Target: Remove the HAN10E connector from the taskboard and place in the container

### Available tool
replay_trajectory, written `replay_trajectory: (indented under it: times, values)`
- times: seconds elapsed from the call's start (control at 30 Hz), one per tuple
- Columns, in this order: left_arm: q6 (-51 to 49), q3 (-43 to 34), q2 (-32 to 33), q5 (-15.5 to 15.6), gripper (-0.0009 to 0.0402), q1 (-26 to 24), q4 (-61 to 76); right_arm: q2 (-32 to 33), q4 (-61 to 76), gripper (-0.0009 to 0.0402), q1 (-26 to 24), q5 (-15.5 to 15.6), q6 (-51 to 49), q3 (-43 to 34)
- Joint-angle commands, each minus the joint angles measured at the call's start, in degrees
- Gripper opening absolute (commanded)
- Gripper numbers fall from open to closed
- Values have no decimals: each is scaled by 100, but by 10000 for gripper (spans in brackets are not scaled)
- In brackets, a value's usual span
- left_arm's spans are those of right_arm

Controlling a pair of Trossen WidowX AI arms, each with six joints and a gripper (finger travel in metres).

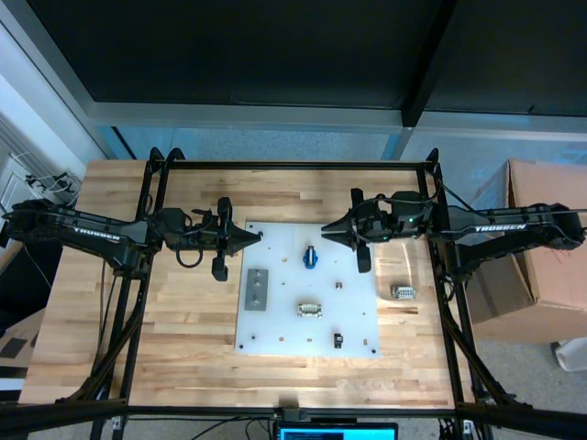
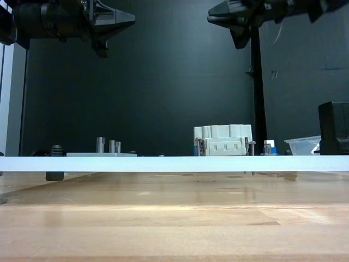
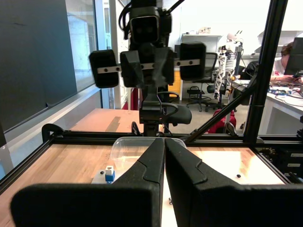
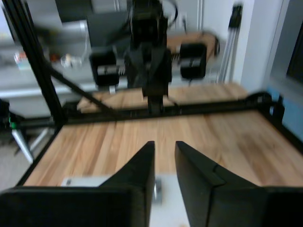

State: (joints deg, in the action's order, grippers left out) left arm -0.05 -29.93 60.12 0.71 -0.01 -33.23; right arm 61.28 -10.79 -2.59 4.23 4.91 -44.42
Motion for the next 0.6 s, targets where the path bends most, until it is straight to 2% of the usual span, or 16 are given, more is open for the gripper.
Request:
replay_trajectory:
  times: [0.03,0.1,0.37,0.6]
  values:
    - [2,-2,0,-2,0,2,-2,2,-782,14,-4,44,-70,367]
    - [2,-2,0,-2,0,0,-2,2,-994,-4,-2,44,-96,514]
    - [2,-2,0,-2,0,2,-2,2,-1749,-1,0,-35,-94,949]
    - [2,-2,0,-2,0,2,-2,2,-1834,0,9,-192,-87,986]
